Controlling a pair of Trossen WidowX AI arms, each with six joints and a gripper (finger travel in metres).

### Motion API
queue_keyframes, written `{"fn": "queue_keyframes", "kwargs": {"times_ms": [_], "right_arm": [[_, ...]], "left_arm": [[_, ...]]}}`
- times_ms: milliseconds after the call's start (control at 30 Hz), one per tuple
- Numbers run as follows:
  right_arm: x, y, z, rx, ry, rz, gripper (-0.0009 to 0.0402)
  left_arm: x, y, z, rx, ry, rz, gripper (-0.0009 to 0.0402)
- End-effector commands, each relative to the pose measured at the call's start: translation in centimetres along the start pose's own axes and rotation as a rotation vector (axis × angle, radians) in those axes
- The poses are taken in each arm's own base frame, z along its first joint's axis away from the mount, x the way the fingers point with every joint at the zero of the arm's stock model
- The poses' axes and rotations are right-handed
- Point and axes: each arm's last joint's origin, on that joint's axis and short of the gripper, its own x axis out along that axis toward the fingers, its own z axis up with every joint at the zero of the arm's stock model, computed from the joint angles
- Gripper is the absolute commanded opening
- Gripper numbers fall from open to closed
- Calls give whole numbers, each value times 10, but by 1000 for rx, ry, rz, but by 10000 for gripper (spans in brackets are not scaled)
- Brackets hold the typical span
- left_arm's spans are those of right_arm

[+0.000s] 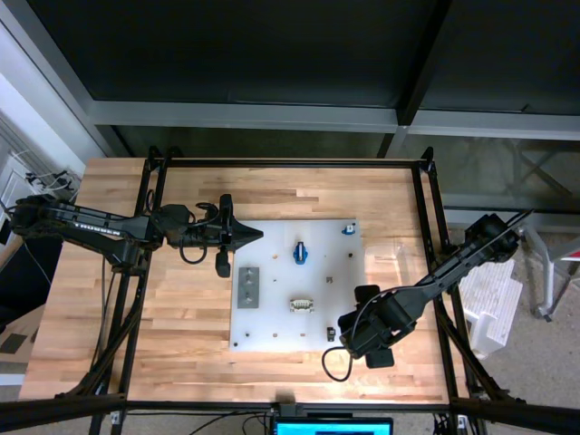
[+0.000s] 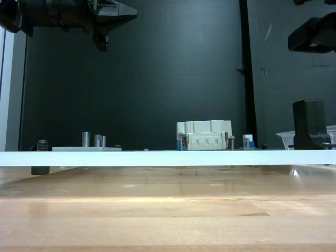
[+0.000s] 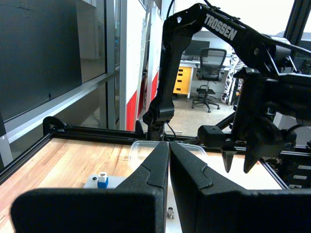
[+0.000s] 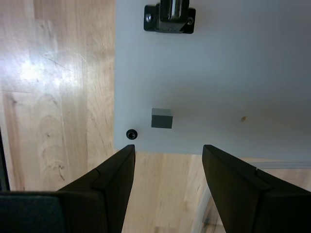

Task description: Pick the 16mm bar and install on taskboard

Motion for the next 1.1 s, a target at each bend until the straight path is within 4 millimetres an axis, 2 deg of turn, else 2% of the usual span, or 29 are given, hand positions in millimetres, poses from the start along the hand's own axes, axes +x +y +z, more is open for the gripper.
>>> {"fn": "queue_keyframes", "kwargs": {"times_ms": [33,200,600,1100], "right_arm": [[-8,-7,1,8,-51,-31,178],[-25,-25,0,29,-120,-26,160],[-55,-82,-6,82,-371,-37,100],[-68,-135,-20,89,-741,-79,41]], "left_arm": [[0,0,0,0,0,0,1],[0,0,0,0,0,0,1],[0,0,0,0,0,0,1],[0,0,0,0,2,0,1]]}}
